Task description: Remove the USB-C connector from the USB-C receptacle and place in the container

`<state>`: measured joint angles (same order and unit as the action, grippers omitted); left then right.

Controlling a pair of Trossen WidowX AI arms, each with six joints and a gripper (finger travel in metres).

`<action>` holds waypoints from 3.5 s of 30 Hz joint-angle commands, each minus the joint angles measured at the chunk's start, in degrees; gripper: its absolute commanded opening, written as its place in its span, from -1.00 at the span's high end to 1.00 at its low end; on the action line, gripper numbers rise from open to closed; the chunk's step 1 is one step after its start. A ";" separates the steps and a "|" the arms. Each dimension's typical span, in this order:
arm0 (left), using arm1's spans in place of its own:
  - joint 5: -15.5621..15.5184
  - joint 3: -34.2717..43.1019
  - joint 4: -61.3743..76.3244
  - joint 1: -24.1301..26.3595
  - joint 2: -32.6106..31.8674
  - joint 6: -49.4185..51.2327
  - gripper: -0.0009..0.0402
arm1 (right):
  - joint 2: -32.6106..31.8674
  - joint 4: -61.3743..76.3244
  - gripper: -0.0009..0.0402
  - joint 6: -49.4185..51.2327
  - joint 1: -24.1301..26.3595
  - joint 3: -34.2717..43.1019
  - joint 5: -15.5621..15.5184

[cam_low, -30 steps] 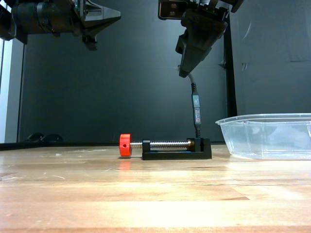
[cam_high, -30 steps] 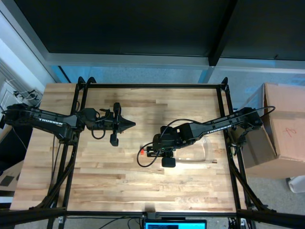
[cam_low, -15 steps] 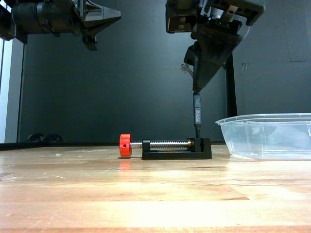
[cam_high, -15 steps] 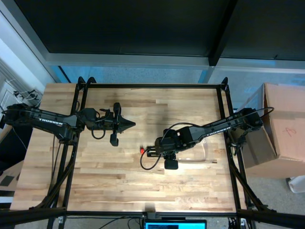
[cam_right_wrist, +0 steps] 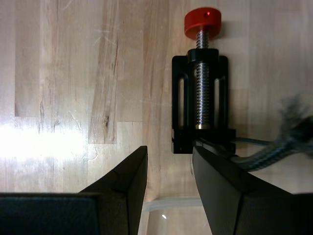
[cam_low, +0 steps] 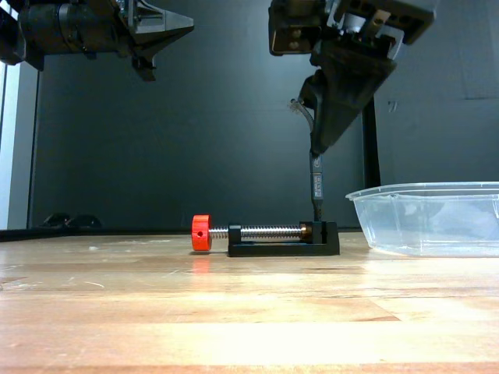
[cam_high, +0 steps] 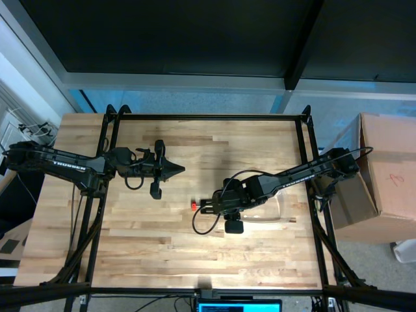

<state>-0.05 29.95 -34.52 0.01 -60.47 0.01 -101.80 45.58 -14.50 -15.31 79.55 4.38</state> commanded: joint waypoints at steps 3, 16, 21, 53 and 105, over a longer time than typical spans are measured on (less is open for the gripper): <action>0.02 0.00 0.00 -0.02 0.00 0.00 0.96 | 0.00 -1.42 0.34 -1.33 -0.37 -2.62 -0.11; 0.02 0.00 0.00 -0.02 0.00 0.00 0.96 | 0.00 -2.49 0.35 -1.73 -0.74 -3.56 0.11; 0.02 0.00 0.00 0.00 0.00 0.00 0.96 | 0.00 -2.49 0.35 -1.75 -0.85 -3.56 0.09; 0.02 0.00 0.00 -0.02 0.00 0.00 0.96 | 10.75 7.63 0.34 -2.19 -0.70 -3.54 1.07; 0.02 0.00 0.00 -0.02 0.00 0.00 0.96 | -1.86 0.20 0.65 5.90 3.23 0.61 -0.96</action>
<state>-0.05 29.95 -34.52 0.01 -60.47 0.01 -103.72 45.45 -8.64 -12.05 80.23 3.40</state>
